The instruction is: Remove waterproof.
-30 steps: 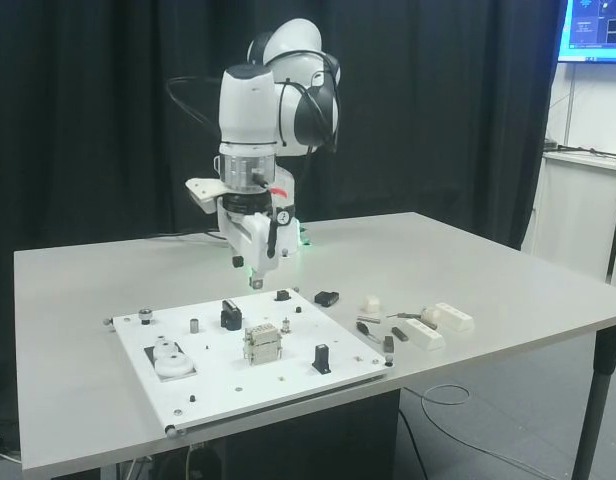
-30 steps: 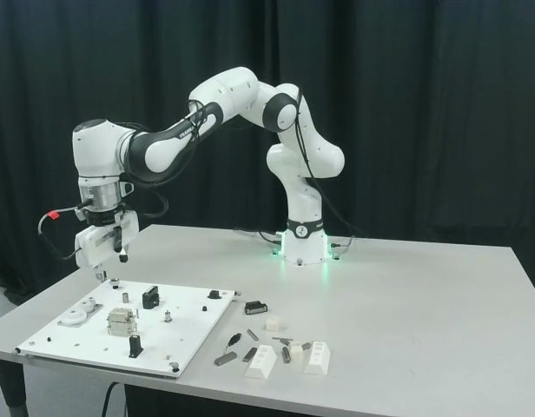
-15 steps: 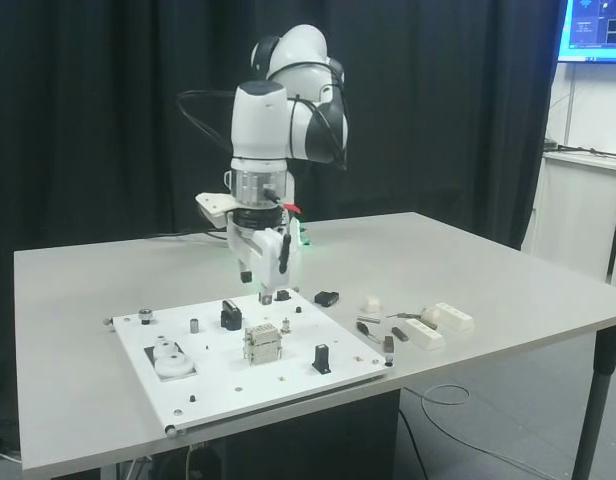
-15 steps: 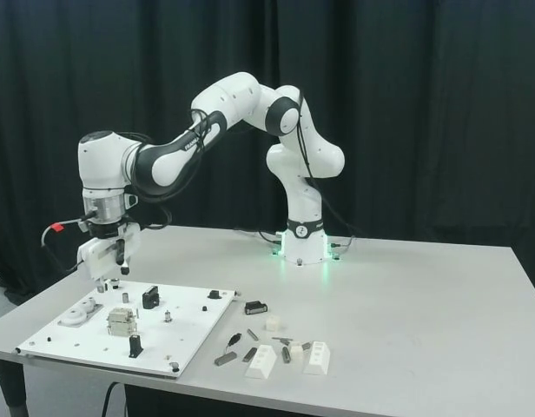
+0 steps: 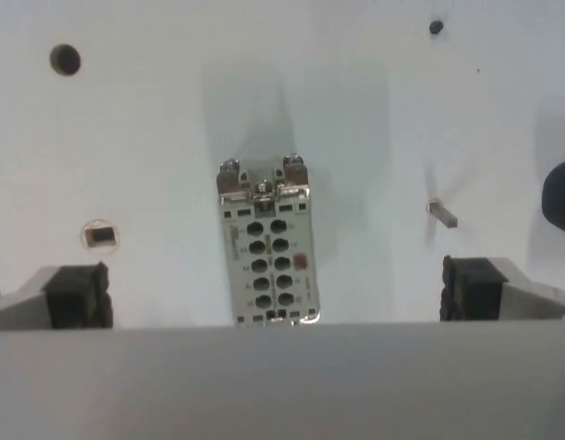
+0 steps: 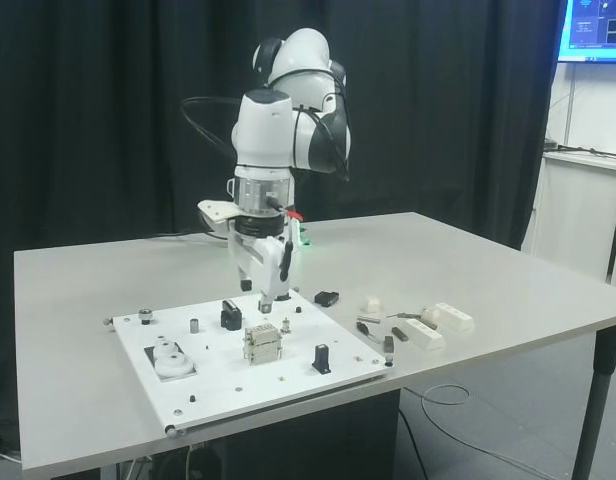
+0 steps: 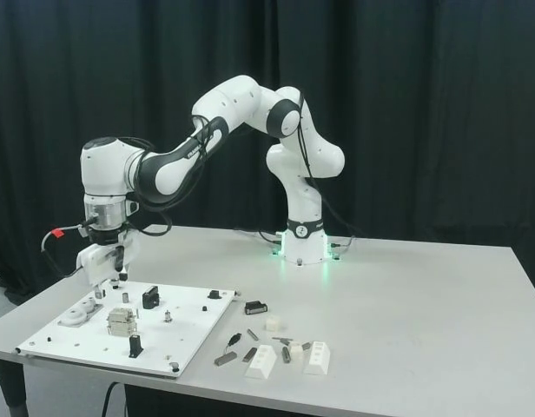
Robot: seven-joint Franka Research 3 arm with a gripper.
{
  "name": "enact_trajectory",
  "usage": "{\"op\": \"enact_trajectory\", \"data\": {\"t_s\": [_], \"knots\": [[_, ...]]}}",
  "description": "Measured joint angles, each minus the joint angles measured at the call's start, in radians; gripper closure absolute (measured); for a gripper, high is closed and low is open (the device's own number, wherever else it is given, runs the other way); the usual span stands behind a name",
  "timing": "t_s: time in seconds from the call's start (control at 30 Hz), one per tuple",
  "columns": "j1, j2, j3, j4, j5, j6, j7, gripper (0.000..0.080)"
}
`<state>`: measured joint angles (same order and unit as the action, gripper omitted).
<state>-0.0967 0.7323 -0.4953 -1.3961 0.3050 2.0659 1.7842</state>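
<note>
The claw [image 6: 267,297] hangs above the white board [image 6: 318,330] on the grey bench [image 6: 78,290], its fingers [image 5: 76,295] spread wide apart with nothing between them. Directly below sits the waterproof connector [image 5: 267,252], a grey block with two rows of round sockets, standing on the board near its middle [image 6: 261,343]. A recess in the board [image 6: 148,352] holds two white round parts [image 6: 171,358]. Loose white blocks [image 6: 438,325] lie on the bench beside the board.

Multi-pin connector [image 6: 262,343] on the board [image 6: 218,385], directly beneath the end effector [image 6: 267,304].
</note>
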Motion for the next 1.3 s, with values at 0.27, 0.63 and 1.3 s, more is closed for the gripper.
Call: {"op": "enact_trajectory", "data": {"t_s": [0.27, 0.63, 1.3], "knots": [[0.000, 0.008, 0.004, -0.014, 0.002, 0.029, 0.000, 0.0003], [0.000, 0.020, 0.011, -0.021, 0.011, 0.056, 0.000, 0.0003], [0.000, 0.036, 0.014, -0.021, 0.041, 0.065, 0.000, 0.0003]]}}
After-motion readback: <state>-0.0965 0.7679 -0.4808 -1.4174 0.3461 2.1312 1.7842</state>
